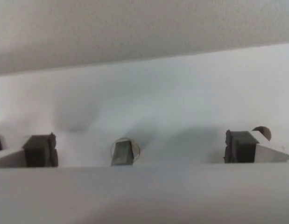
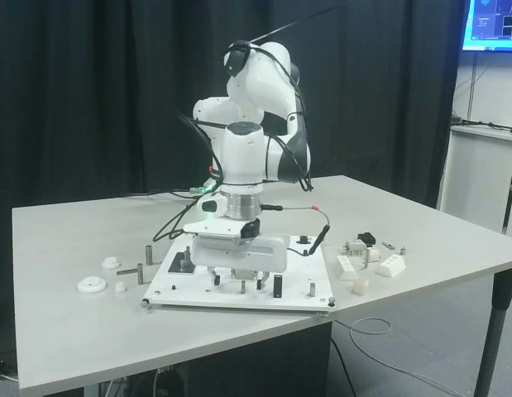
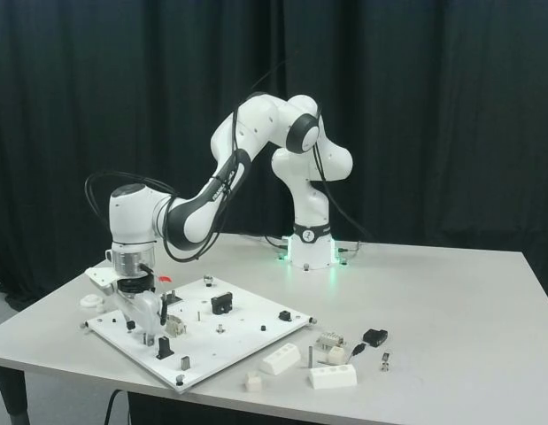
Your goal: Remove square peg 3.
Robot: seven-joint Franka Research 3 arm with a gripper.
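**Open gripper low over the square peg on the white board**

The white board (image 2: 239,289) is a flat, smooth, square plate lying on the matte grey table (image 2: 65,240). It carries small dark fixtures and short upright pins. The arm (image 3: 229,168) is glossy white with rounded joint shells and black cables looped along it; it bends down from its base at the table's back to the board's near edge in the first room view.

In the wrist view the gripper (image 1: 139,149) stands open: its two fingers (image 1: 40,150) end in dark, blocky, slightly ribbed pads set well apart, one on each side of the peg. The square peg (image 1: 123,153) sits midway between them, not touched by either. It is a short grey metal piece with flat faces and sharp edges, its top looking square, and it stands upright in a round hole whose thin pale rim shows around it. The board's surface around it is plain white and smooth, with soft shadows from the fingers. A small dark round hole (image 1: 262,132) shows just beyond the one pad.

In the first room view the peg (image 2: 242,286) appears as a small grey stub below the gripper's wide white body, near the board's front edge. Beside the board lie white blocks (image 2: 391,265), white round discs (image 2: 92,285) and small dark cylinders (image 2: 145,251) on the table.
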